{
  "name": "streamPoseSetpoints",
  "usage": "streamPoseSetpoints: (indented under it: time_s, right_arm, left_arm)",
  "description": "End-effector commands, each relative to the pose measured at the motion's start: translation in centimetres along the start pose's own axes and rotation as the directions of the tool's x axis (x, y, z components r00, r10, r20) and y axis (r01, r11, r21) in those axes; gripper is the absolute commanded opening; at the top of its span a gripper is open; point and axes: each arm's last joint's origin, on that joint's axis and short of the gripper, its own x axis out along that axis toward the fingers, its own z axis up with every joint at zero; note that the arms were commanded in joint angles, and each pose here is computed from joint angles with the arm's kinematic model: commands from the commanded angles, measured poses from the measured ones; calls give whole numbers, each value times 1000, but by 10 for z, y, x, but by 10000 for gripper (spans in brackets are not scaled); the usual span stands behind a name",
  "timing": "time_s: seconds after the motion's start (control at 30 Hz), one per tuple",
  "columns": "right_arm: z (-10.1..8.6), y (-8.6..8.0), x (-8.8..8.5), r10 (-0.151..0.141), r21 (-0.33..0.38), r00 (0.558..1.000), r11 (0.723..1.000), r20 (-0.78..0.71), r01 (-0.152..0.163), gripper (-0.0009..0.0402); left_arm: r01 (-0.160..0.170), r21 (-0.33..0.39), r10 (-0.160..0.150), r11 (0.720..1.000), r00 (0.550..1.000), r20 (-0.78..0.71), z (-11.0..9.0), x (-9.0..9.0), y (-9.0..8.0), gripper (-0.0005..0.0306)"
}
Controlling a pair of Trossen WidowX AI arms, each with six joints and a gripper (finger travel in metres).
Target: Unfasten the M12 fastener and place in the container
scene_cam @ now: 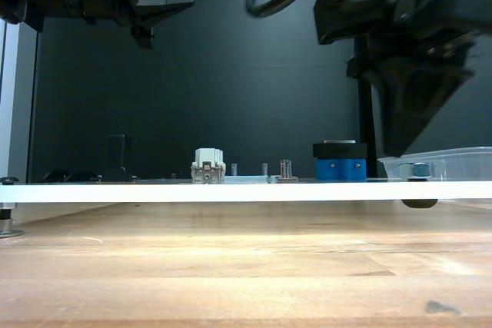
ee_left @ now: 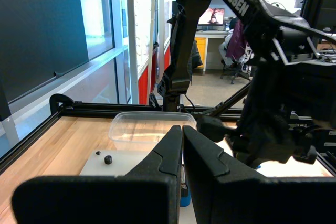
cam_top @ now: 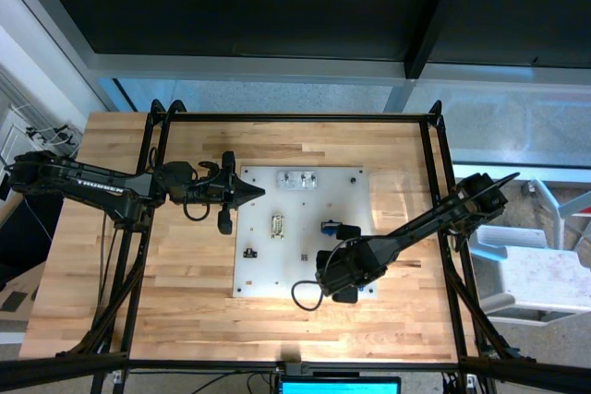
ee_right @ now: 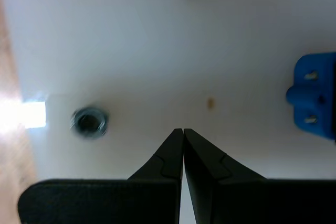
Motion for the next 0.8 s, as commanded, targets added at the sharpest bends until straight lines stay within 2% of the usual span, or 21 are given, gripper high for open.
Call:
streamPoseSetpoints:
  time_s: [0.03, 0.07, 0.13, 0.27, 0.3, 0.33, 0.5, 0.7, 0.8]
  right_arm:
    - [3, 0, -8, 33, 2, 999, 999, -7, -33, 0]
    - [4, 1, -10, 61, 1, 998, 998, -15, -61, 0]
    - [7, 3, -15, 139, 2, 990, 990, -35, -139, 0]
    - [11, 8, -24, 284, -15, 956, 958, -77, -286, 0]
    - [11, 9, -25, 314, -20, 946, 948, -87, -317, 0]
    - [11, 10, -25, 330, -28, 939, 942, -92, -334, 0]
    - [11, 13, -14, 326, -37, 940, 943, -103, -331, 0]
    - [12, 20, 8, 318, -38, 940, 945, -124, -325, 0]
    - [12, 21, 13, 319, -36, 940, 945, -119, -325, 0]
  left_arm:
    - [0, 0, 0, 1000, 1000, 1, 0, 0, 0, 0]
    - [0, 0, 0, 1000, 1000, 1, 0, 0, 0, 0]
    - [1, 0, -1, 1000, 1000, 1, 0, 0, 0, 0]
    - [0, 0, 0, 1000, 1000, 2, 0, 0, 0, 0]
    - [0, 0, 0, 1000, 1000, 1, 0, 0, 0, 0]
    - [0, 0, 0, 1000, 1000, 1, 0, 0, 0, 0]
    - [0, 0, 0, 1000, 1000, 1, 0, 0, 0, 0]
    - [0, 0, 0, 1000, 1000, 1, 0, 0, 0, 0]
    - [0, 0, 0, 1000, 1000, 1, 0, 0, 0, 0]
